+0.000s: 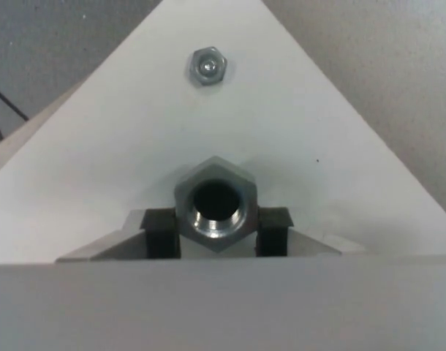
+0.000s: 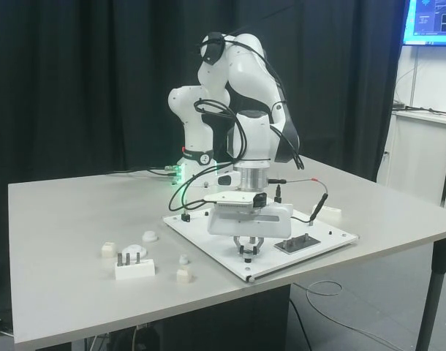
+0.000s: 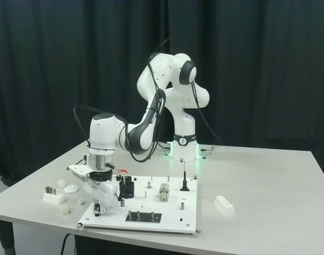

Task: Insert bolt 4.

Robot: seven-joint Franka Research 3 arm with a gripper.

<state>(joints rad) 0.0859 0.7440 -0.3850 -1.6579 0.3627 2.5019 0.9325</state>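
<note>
A grey metal hex bolt head (image 1: 216,208) with a round hollow in its top sits between my black finger pads (image 1: 161,232), which press on two of its flat sides. My gripper (image 1: 217,235) is shut on it, low over the white board (image 1: 121,161), with the shank hidden beneath. In the first room view the gripper (image 2: 246,248) hangs over the near corner of the board (image 2: 329,234). In the second room view the gripper (image 3: 100,207) is at the board's (image 3: 172,212) near left corner.
A small hex fastener (image 1: 208,66) sits in the board beyond the gripper. A black plate (image 2: 300,243) and upright pegs (image 3: 183,183) stand on the board. A white block holding bolts (image 2: 133,267), small white pieces (image 2: 183,274) and a white box (image 3: 224,204) lie on the grey table.
</note>
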